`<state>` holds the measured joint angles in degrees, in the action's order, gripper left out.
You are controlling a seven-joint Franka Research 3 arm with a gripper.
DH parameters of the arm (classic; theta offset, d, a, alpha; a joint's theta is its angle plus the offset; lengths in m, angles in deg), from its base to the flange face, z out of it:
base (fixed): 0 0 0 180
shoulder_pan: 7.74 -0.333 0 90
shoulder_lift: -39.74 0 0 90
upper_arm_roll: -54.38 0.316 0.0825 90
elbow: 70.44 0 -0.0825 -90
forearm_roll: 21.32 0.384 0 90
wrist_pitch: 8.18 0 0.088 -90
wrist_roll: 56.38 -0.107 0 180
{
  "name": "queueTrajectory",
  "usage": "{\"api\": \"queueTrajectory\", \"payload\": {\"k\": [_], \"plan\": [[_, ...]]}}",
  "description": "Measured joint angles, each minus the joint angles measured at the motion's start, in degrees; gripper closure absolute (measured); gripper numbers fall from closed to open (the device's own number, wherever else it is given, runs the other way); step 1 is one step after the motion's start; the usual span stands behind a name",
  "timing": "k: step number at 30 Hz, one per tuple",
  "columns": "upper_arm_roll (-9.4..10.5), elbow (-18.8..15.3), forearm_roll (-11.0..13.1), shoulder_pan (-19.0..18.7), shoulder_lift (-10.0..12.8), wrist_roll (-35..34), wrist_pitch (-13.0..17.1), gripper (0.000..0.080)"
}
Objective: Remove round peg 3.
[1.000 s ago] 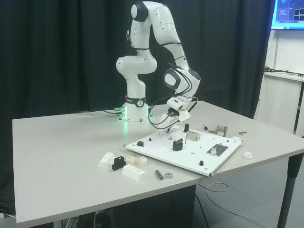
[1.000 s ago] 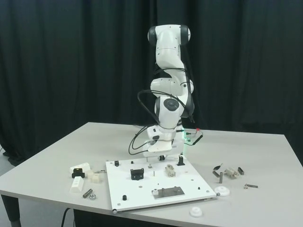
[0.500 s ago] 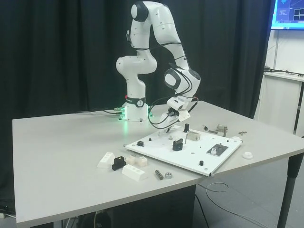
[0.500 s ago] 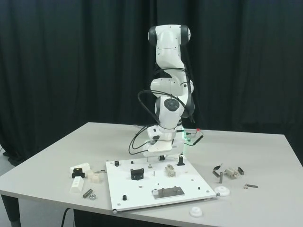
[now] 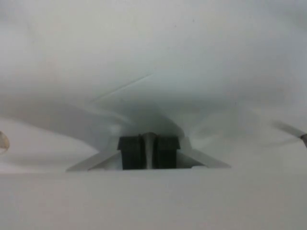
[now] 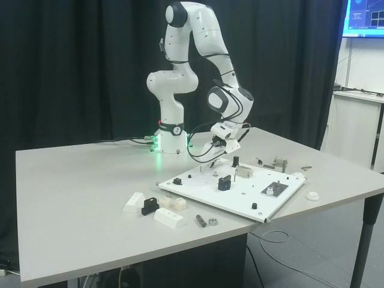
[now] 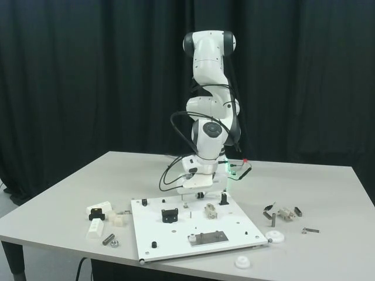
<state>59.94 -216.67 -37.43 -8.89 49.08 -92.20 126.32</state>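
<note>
My gripper (image 5: 148, 153) is shut on a slim pale round peg (image 5: 148, 143), which stands upright between the black pads (image 5: 130, 152). In the room views the gripper (image 6: 215, 162) (image 7: 186, 202) hangs at the far edge of the white board (image 6: 240, 197) (image 7: 176, 235), just above its surface. The peg itself is too small to make out in the room views. The wrist view shows only white board surface beyond the fingertips.
On the board stand black fixtures (image 6: 224, 182) (image 7: 170, 215) and a grey metal plate (image 6: 275, 189) (image 7: 206, 237). Loose white blocks (image 6: 170, 217) (image 7: 98, 208) lie beside the board on one side. Small metal parts (image 6: 279, 162) (image 7: 285, 213) and white discs (image 6: 312, 195) (image 7: 242, 262) lie on the other.
The gripper has risen a little from the far edge of the board. Nothing else on the table has moved.
</note>
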Motion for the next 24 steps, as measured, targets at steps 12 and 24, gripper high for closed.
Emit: {"api": "queueTrajectory", "payload": {"k": [12, 24], "plan": [[0.12, 0.26, 0.0, -0.41, -1.23, -0.69, -2.09, 0.0733], [0.13, 0.27, 0.0, -0.84, -2.54, -1.11, -3.64, 0.0733]]}}
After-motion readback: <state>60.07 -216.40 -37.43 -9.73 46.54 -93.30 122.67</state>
